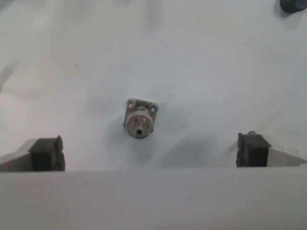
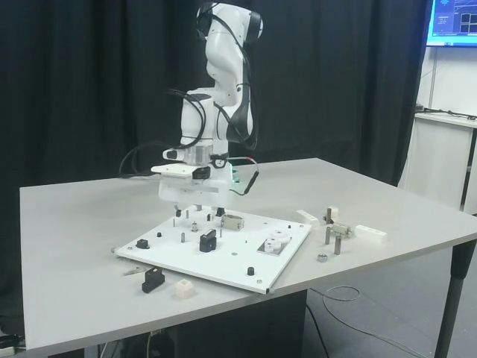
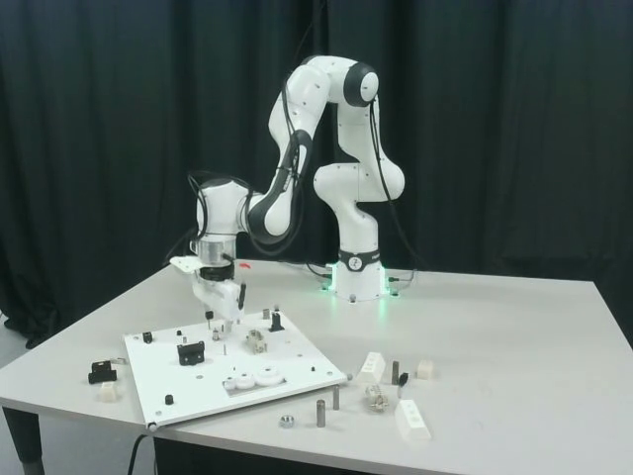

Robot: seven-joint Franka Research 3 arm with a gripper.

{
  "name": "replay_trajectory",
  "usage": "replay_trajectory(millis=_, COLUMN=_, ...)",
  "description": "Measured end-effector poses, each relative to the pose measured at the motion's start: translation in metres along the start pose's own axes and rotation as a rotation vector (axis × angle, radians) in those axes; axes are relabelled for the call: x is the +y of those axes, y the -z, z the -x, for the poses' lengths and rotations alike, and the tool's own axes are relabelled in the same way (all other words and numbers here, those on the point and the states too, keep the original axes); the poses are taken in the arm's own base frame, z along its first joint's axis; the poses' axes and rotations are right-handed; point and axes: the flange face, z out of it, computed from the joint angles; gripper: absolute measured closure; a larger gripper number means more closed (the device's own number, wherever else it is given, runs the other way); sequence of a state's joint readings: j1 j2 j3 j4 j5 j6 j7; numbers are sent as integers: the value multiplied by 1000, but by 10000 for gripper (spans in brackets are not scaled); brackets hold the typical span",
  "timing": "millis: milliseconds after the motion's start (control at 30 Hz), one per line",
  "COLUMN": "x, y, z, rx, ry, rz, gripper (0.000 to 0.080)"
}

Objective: Remove BNC.

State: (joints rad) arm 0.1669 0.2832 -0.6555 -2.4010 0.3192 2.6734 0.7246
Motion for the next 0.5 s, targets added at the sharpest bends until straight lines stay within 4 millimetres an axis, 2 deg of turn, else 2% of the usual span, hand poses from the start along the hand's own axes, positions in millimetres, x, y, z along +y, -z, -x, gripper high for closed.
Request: replay_trajectory(millis=500, x=-4, y=-4, z=-2, rx=-21, ry=12, rz=34, gripper=3)
